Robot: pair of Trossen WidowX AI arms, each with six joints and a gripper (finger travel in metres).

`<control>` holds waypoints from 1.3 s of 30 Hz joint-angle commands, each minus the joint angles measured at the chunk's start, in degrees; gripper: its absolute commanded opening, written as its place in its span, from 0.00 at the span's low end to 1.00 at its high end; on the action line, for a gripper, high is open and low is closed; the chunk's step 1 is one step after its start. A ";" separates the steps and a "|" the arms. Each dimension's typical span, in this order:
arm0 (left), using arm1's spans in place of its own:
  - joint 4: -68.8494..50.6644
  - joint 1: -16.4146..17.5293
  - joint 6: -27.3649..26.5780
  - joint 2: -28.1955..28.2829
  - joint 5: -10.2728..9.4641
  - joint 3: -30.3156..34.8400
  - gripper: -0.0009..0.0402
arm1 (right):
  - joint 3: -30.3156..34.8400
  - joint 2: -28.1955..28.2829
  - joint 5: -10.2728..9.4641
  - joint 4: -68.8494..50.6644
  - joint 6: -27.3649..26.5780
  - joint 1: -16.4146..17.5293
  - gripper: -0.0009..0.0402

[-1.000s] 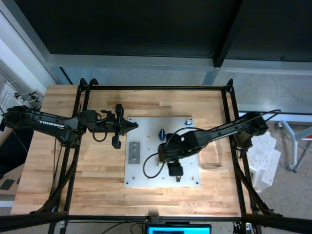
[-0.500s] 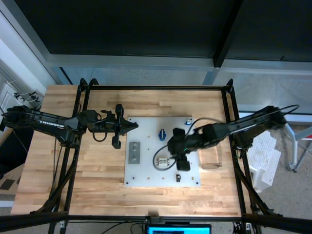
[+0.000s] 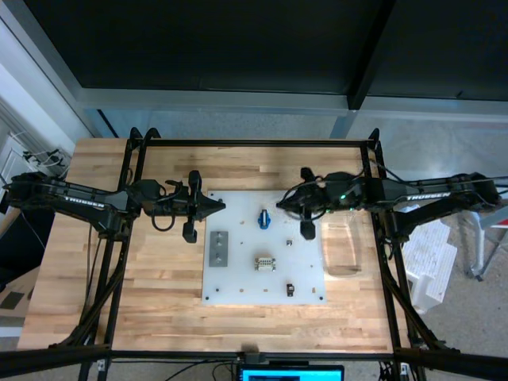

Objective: Pick the HAN10E connector and install on the hub

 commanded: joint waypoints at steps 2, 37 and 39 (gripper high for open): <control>0.07 0.00 0.02 0.00 0.02 0.02 0.02 | -4.98 -3.61 -4.26 8.96 0.00 -3.30 0.03; 0.07 0.00 0.02 0.00 0.02 0.02 0.02 | -17.25 -10.71 -7.63 25.33 1.75 -4.59 0.02; 0.07 0.00 0.02 0.00 0.02 0.02 0.02 | -17.27 -10.71 -7.65 25.33 1.75 -4.57 0.02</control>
